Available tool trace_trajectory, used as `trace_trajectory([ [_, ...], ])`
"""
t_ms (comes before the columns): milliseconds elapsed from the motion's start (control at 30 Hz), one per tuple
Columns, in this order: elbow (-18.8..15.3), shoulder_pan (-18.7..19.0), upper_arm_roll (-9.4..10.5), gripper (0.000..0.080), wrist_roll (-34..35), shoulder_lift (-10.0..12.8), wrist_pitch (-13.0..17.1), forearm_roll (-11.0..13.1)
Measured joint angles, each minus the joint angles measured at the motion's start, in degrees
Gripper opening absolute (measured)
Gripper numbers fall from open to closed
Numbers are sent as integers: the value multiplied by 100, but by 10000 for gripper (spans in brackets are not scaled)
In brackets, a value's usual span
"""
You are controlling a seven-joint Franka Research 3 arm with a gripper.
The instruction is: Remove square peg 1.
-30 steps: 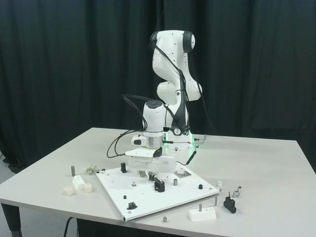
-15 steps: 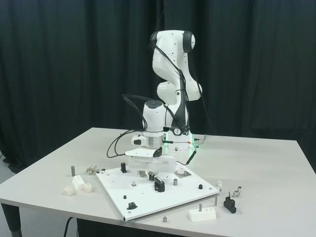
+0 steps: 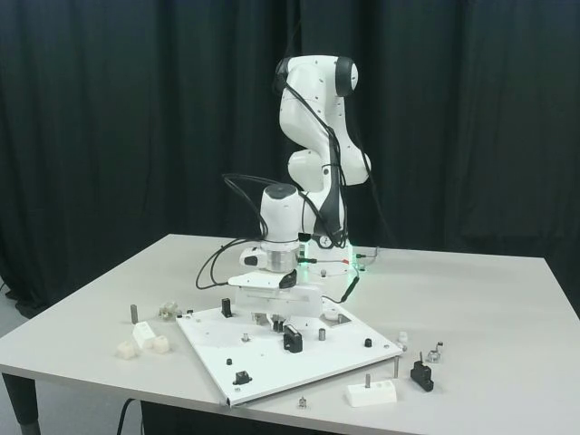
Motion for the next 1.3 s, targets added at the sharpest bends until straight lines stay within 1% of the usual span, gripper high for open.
trace_trajectory([
  [167,0,0,-4,46,61,1,3,66],
  [633,0,0,-1,46,227,1,8,88],
  [967,0,0,-5,46,325,1,8,160],
  [1300,0,0,-6,46,600,0,8,172],
])
